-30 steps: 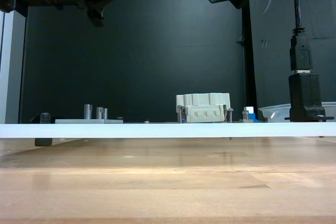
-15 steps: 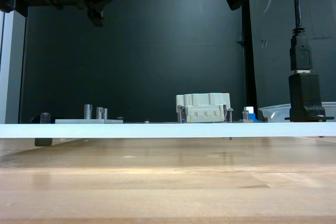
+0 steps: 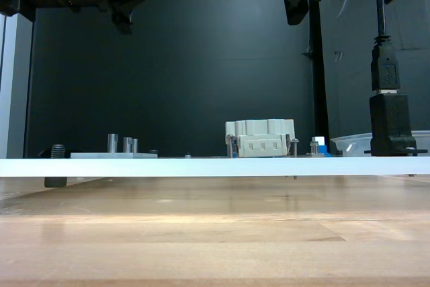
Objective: Pick the USB connector and install on taskboard
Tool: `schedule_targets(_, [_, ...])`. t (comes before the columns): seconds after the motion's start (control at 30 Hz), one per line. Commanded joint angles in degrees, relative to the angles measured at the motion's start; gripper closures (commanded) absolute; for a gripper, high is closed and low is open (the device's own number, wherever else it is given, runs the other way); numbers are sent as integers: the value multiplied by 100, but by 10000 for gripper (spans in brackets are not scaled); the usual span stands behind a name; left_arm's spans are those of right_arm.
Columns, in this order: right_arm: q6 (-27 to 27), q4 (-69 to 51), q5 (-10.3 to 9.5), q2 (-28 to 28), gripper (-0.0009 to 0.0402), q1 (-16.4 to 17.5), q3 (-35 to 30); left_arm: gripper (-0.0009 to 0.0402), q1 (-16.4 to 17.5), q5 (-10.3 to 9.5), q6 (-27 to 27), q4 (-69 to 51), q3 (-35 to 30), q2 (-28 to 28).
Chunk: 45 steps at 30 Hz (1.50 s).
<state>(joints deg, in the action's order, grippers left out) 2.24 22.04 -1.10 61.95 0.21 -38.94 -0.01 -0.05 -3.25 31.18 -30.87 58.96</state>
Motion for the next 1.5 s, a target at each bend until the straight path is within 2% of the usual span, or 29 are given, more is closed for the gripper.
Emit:
schedule_targets(0.03, [-4, 273, 149, 7, 393, 4, 144, 393, 0, 0, 2, 0, 0, 0])
schedule_targets(0.1, [-15, 404, 214, 7, 393, 2, 216, 393, 0, 0, 2, 0, 0, 0])
schedule_targets(0.37, [4, 708, 210, 7, 393, -9, 433, 393, 0, 0, 2, 0, -2, 0])
schedule_targets(0.9, [282, 715, 92, 7, 393, -98, 435, 393, 0, 0, 2, 0, 0, 0])
schedule_targets(1.27, [254, 713, 79, 7, 393, -98, 435, 393, 0, 0, 2, 0, 0, 0])
schedule_targets(1.37, [238, 710, -7, 7, 393, -98, 435, 393, 0, 0, 2, 0, -2, 0])
schedule_targets(1.5, [236, 708, -11, 7, 393, -98, 433, 393, 0, 0, 2, 0, 0, 0])
